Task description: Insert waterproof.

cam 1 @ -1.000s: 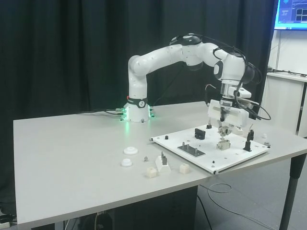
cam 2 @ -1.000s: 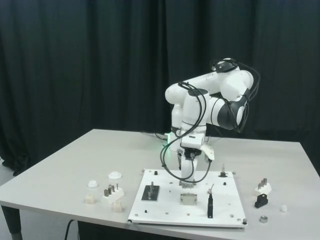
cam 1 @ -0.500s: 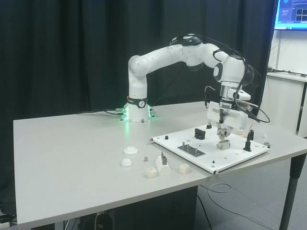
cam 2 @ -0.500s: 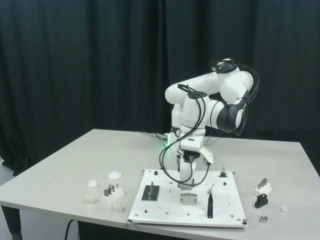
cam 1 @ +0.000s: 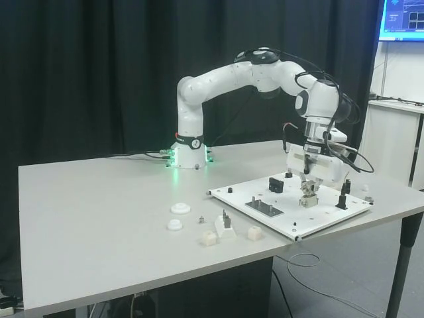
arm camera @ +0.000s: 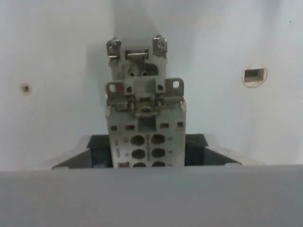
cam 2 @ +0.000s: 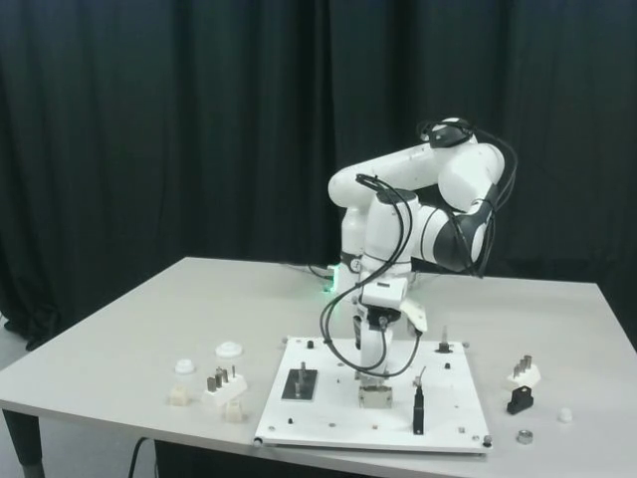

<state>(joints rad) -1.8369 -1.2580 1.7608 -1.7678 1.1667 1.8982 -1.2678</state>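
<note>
You are holding the plug [arm camera: 145,125] in the pincer [cam 1: 308,187], whose two fingers are clamped on its sides. In the wrist view its blocky moulded body is showing a face of round pin holes and a stamped metal latch plate with small screw lugs at the corners.

The plug is hanging just above the socket [arm camera: 137,59], which is sitting on the white board [cam 2: 453,418] on the grey table [cam 1: 93,212]. Whether the two are touching yet cannot be told from either room view.

Recommendations for the step in hand:
- Judging by the wrist view, plug and socket are lining up closely. Keep the plug square to the socket; a multi-pin part of this kind is likely to bind if tilted.
- Come down straight and slowly, and stop if resistance is rising early.
- Do not release until the latch plate is seated over the metal clip on the socket.

Materials: both parts are looking like rigid pale plastic with bright metal fittings, hard and smooth, so expect little give. The board is flat, matt and drilled with small holes and a slot [arm camera: 254,75].
</note>
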